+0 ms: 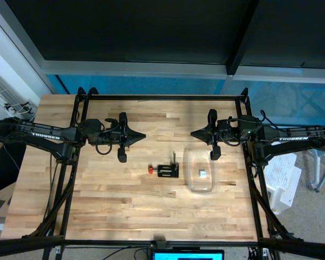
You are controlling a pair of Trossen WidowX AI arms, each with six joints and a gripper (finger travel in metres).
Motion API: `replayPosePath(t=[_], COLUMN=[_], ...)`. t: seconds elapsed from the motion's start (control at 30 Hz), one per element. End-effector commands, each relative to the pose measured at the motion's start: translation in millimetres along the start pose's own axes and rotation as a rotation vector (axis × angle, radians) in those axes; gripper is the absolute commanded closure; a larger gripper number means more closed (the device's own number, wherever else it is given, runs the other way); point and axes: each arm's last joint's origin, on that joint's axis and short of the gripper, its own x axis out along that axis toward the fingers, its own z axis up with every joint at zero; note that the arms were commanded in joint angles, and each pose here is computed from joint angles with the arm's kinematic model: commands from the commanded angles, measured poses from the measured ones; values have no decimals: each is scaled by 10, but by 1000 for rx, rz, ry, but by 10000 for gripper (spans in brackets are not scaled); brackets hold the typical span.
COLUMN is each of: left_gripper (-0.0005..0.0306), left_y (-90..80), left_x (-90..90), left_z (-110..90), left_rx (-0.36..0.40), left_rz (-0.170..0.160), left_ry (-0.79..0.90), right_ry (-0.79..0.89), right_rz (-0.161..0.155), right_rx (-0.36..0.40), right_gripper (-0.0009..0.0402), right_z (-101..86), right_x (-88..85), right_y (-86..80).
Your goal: Pick the usb-c connector and install on the hub
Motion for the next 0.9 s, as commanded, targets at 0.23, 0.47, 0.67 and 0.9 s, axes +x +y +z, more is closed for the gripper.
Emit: replayPosePath(t=[0.23, 0.47, 0.67, 0.9], left_gripper=[300, 300, 300, 300], left_y=[1, 0, 1, 1], left_x=[0, 0, 0, 0], left_z=[2, 2, 2, 2], left_rx=[0, 0, 0, 0], left_rz=[0, 0, 0, 0], left_ry=[-1, -1, -1, -1], right_ry=[16, 18, 16, 2], right_rz=[1, 0, -2, -8], right_rx=[8, 36, 36, 53], right_gripper=[393, 393, 393, 393], right_z=[-17, -24, -22, -9], right_x=[4, 4, 4, 4], right_y=[2, 3, 2, 0])
